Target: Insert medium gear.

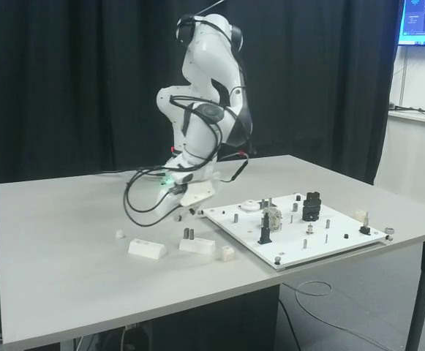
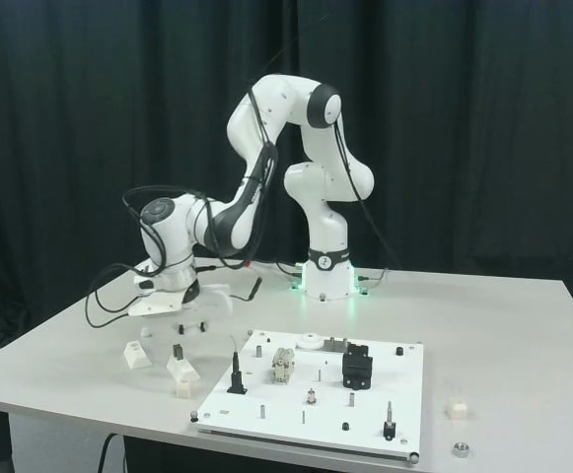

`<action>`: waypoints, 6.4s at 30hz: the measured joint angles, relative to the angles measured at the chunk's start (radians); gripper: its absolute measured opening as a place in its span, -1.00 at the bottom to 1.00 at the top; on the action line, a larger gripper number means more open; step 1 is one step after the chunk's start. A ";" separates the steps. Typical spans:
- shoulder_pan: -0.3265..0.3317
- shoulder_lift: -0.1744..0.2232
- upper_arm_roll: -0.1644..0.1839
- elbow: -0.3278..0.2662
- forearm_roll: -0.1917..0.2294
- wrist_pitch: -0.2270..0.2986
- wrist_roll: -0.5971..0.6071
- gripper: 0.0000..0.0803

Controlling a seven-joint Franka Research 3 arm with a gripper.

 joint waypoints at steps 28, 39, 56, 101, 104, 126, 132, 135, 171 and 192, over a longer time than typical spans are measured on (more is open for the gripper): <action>0.254 -0.253 0.111 -0.279 -0.041 0.075 0.186 -0.01; 0.331 -0.332 0.173 -0.406 -0.126 0.190 0.256 -0.01; 0.348 -0.388 0.237 -0.485 -0.178 0.240 0.226 -0.01; 0.348 -0.358 0.342 -0.490 -0.301 0.221 0.256 -0.01; 0.347 -0.352 0.347 -0.490 -0.307 0.224 0.260 -0.01; 0.345 -0.308 0.366 -0.481 -0.321 0.236 0.261 -0.01; 0.345 -0.307 0.367 -0.478 -0.322 0.236 0.261 -0.01; 0.344 -0.307 0.369 -0.477 -0.322 0.236 0.261 -0.01; 0.313 -0.285 0.373 -0.446 -0.331 0.245 0.234 -0.01; 0.311 -0.282 0.385 -0.448 -0.326 0.234 0.237 -0.01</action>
